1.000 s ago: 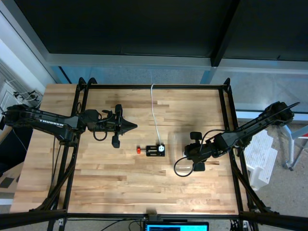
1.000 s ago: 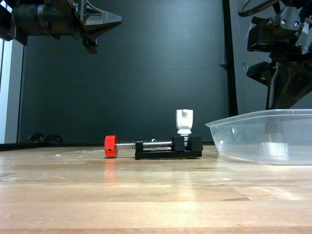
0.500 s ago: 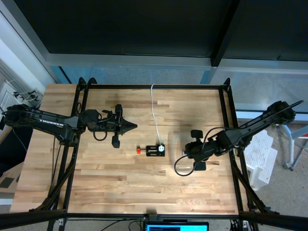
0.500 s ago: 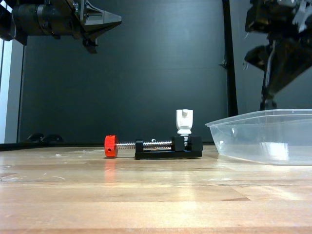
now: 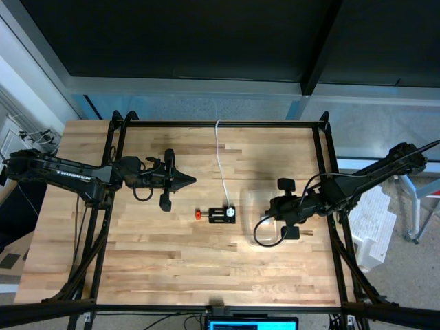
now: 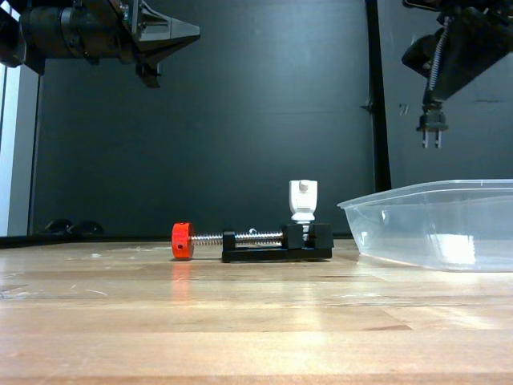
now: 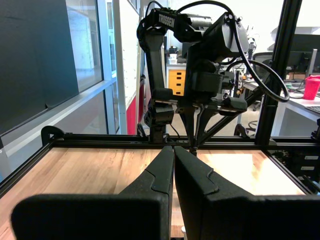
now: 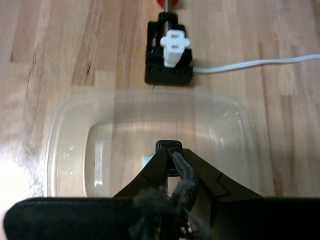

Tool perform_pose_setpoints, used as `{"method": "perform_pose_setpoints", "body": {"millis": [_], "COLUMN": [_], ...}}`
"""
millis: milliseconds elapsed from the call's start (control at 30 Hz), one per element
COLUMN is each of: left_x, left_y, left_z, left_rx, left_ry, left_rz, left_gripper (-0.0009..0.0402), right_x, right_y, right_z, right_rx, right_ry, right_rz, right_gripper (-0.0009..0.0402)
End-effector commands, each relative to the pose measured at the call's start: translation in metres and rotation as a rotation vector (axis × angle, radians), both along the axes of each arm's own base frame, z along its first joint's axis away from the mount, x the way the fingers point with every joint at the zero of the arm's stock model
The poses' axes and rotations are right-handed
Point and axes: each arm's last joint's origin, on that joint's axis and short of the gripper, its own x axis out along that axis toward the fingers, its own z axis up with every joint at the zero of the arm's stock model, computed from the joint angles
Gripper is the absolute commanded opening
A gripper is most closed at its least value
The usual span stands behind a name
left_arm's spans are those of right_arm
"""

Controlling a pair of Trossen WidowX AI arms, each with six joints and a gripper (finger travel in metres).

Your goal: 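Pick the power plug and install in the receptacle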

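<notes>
The power plug (image 6: 430,126) is a tiny black body with two prongs pointing down. It hangs in the air above the clear tray (image 6: 433,228). My right gripper (image 8: 169,154) is shut on the plug (image 8: 167,147), and in the high view this gripper (image 5: 275,208) is over the tray at the right of centre. The white receptacle (image 6: 303,198) stands upright in a small black vise (image 6: 276,243), left of the tray; the right wrist view shows the receptacle (image 8: 174,47) beyond the tray. My left gripper (image 5: 192,180) is shut, empty and held high over the table's left half.
The vise has a red-orange knob (image 5: 198,214) on its left end. A thin white cable (image 5: 220,155) runs from the receptacle to the table's far edge. A small pale cube (image 8: 146,161) lies in the tray. Black frame rails border the table.
My right gripper has risen out of the tray with the plug, which now hangs above the rim, and drifted slightly right. The left arm has not moved.
</notes>
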Motion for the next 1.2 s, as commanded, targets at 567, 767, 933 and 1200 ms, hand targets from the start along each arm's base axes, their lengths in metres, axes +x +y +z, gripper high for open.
{"method": "perform_pose_setpoints", "body": {"millis": [567, 767, 933, 1200], "left_x": [0.0, 0.0, 0.0, 0.0], "left_y": [0.0, 0.0, 0.0, 0.0], "left_z": [0.0, 0.0, 0.0, 0.0], "left_rx": [0.0, 0.0, 0.0, 0.0], "left_ry": [0.0, 0.0, 0.0, 0.0], "left_rz": [0.0, 0.0, 0.0, 0.0], "left_gripper": [0.0, 0.0, 0.0, 0.0], "right_x": [0.091, 0.106, 0.115, 0.121], "right_y": [-0.002, -0.002, -0.004, -0.005], "right_z": [-0.005, -0.013, -0.019, -0.027], "right_rx": [-0.075, -0.061, -0.053, -0.064], "right_ry": [-0.024, -0.04, -0.035, -0.023], "right_rz": [-0.006, -0.008, -0.008, 0.0], "right_gripper": [0.0, 0.0, 0.0, 0.0]}}
